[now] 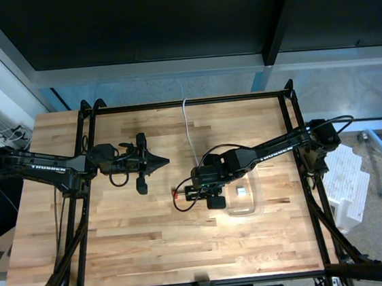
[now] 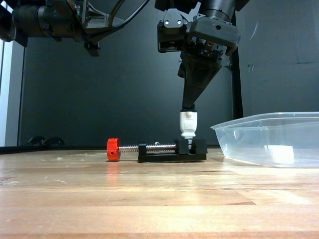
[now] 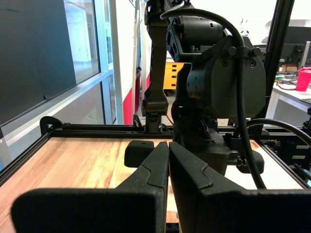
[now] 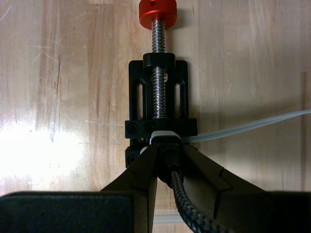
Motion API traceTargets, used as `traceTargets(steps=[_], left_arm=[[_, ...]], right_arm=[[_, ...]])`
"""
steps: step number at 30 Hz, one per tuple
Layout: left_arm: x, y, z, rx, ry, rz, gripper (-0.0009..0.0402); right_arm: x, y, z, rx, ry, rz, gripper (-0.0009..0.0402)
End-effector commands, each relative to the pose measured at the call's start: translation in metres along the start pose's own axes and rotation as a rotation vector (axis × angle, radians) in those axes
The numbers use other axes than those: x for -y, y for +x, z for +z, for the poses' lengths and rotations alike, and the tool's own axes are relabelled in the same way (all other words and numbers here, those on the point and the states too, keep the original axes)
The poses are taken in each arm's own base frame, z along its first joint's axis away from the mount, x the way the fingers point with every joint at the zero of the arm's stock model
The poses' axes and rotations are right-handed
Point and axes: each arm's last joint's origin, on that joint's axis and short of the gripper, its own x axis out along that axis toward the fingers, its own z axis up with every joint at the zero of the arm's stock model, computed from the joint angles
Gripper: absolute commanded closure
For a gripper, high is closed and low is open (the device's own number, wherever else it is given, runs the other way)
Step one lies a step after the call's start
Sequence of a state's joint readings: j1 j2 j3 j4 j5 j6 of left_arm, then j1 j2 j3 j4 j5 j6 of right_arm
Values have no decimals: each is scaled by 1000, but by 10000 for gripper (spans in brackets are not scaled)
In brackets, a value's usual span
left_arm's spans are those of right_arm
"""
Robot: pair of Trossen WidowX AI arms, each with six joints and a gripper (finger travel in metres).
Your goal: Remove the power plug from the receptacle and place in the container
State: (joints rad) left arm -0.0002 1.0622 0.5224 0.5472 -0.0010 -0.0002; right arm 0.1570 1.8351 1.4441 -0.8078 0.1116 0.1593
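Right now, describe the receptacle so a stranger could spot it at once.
On the wooden table, look just left of the clear container, under the right gripper, which pinches the power plug; the left gripper hangs shut farther left. The receptacle is the only black block with a red knob and white socket.

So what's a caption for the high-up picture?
Right gripper pinches the plug in its socket beside the tray; left gripper, shut, hangs off to the left.

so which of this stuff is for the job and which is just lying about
Job: power plug gripped by right gripper, receptacle, container.
Lying about: small white cube in the container, long white cable, left gripper parked shut at left.
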Motion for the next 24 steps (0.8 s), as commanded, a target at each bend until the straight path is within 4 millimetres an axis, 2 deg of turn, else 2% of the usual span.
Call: traceTargets(steps=[1,24], left_arm=[[0,0,0,0,0,0,393],[0,0,0,0,0,0,393]], right_arm=[[1,-6,0,12,2,-1,393],[5,-36,-5,34,4,3,393]])
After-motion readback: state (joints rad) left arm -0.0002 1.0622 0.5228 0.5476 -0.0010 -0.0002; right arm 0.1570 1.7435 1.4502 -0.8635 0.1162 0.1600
